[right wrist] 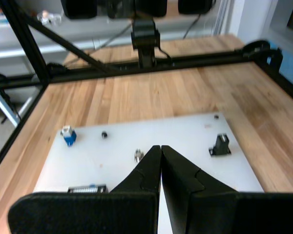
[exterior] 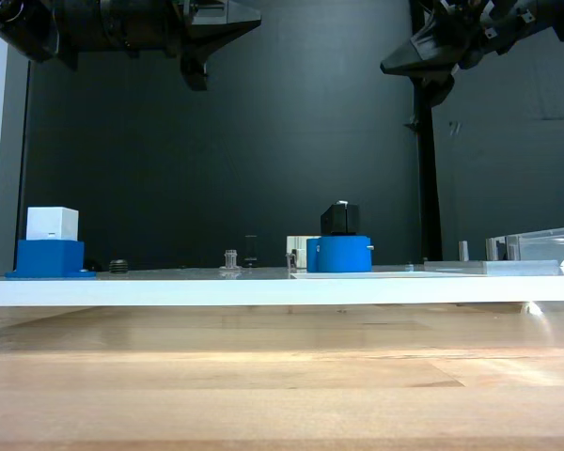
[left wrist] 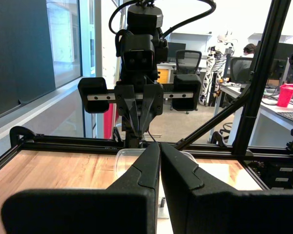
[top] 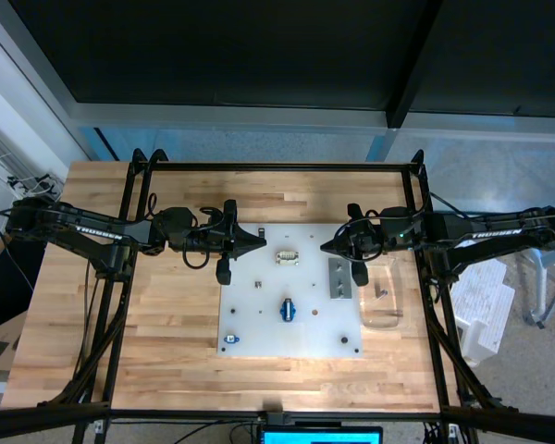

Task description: Pick the 16mm cylinder and install on the taskboard

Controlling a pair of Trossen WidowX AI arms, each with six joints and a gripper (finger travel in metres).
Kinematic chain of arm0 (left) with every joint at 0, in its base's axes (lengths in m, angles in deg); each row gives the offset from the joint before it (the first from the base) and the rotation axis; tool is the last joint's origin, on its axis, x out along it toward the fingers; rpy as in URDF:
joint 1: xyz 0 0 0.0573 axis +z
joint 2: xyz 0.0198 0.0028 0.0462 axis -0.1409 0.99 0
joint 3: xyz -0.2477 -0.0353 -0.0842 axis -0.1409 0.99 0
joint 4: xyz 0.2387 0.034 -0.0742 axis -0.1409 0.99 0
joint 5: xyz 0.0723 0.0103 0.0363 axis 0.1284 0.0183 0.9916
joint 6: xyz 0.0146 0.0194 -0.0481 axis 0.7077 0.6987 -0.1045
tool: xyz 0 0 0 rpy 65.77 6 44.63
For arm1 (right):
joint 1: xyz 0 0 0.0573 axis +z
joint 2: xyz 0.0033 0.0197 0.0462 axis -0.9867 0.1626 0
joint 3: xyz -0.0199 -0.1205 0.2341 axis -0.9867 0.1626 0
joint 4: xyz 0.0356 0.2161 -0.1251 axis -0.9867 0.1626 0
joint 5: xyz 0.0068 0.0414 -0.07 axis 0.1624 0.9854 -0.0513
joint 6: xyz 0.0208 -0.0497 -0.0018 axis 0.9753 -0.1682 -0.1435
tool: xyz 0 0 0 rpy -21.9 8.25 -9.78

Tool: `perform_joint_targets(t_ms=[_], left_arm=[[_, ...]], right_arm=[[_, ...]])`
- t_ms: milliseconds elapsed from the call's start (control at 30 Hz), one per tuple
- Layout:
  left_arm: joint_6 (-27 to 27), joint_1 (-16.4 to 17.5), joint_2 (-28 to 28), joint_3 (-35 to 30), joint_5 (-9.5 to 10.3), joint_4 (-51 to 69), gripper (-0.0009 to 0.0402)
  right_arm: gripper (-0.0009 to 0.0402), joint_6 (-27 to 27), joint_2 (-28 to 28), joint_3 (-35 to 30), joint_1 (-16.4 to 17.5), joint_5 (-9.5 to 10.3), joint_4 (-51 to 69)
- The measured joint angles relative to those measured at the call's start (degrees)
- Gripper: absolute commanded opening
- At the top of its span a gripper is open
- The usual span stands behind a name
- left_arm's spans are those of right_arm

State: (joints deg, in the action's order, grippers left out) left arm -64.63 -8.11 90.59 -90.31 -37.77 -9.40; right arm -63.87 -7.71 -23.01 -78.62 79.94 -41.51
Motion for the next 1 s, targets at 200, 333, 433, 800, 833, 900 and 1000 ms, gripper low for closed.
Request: perform_joint_targets(t_ms=[200,333,433,800,833,900,1000], left_arm=[[0.02,0.00,0.00,0.00,0.00,0.00,0.0000],[0.00,0.00,0.00,-0.02,0.00,0.00,0.0000],[0.00,0.00,0.00,0.00,0.00,-0.02,0.0000],[0.00,0.00,0.00,-0.02,0.02,-0.02,0.0000],[0.00,0.00,0.00,0.00,0.02,-0.02,0.0000],[0.00,0.00,0.00,-0.02,0.00,0.00,0.0000],[0.00,0.00,0.00,0.00,0.00,-0.02,0.0000]], right_arm=[[0.0000,0.26,0.00,-2.16,0.35,0.39,8.37],[0.0000,1.38,0.00,-4.22,1.03,0.39,15.96],[0.0000,2.40,0.00,-6.12,2.21,0.37,22.45],[0.0000,8.28,-0.02,-9.92,8.66,-0.13,38.71],[0.0000,9.09,0.00,-9.94,9.22,-0.11,39.65],[0.0000,10.75,-0.02,-9.97,10.27,-0.13,41.64],[0.0000,12.85,0.00,-9.97,11.89,-0.13,45.16]])
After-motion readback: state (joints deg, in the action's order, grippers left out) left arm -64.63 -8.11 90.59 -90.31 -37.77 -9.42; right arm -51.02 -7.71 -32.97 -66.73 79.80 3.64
